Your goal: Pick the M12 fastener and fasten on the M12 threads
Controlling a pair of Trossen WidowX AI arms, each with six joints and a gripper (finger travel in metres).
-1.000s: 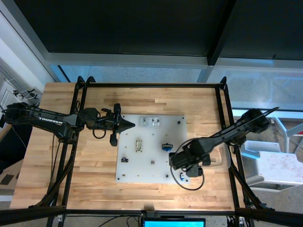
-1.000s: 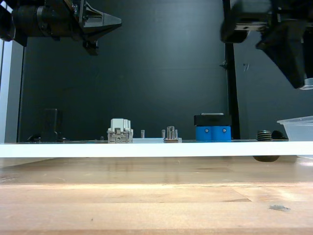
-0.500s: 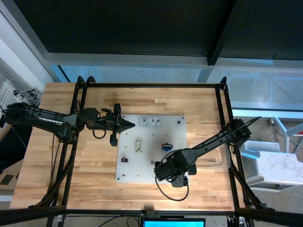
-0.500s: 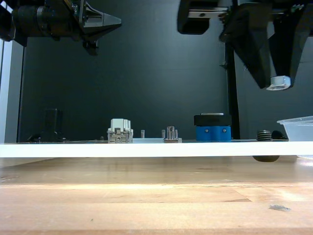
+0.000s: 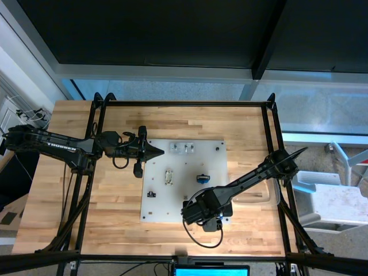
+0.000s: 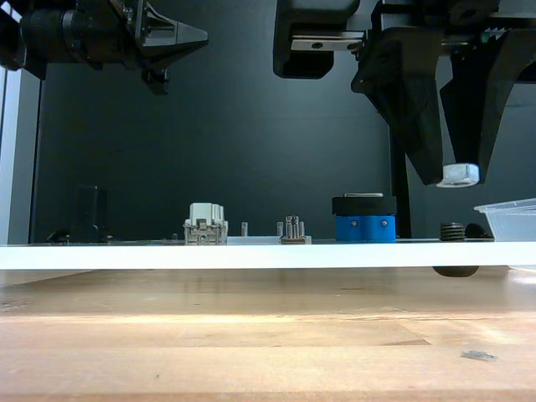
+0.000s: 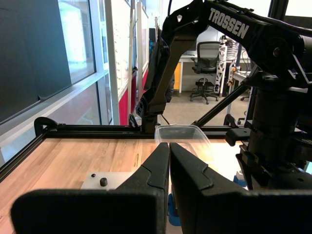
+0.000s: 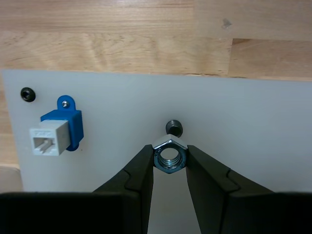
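Two fingers of my right gripper (image 6: 457,170) pinch the small silver hexagonal M12 nut (image 8: 169,157) bore-down, ready, I judge, to seat on the short black ribbed stud (image 8: 174,128) just beneath the claw, while my left gripper (image 7: 169,146) hangs parked well away, closed on nothing.

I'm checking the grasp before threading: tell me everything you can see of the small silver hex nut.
The small silver hex nut is shiny metal, six-sided, with a round threaded-looking bore. The right gripper pinches it by two opposite sides between black fingertips, level, in the air above the white board, touching nothing else. The short black ribbed stud stands bare below, apart from it. The left gripper hangs shut, parked high over the board's far left part.
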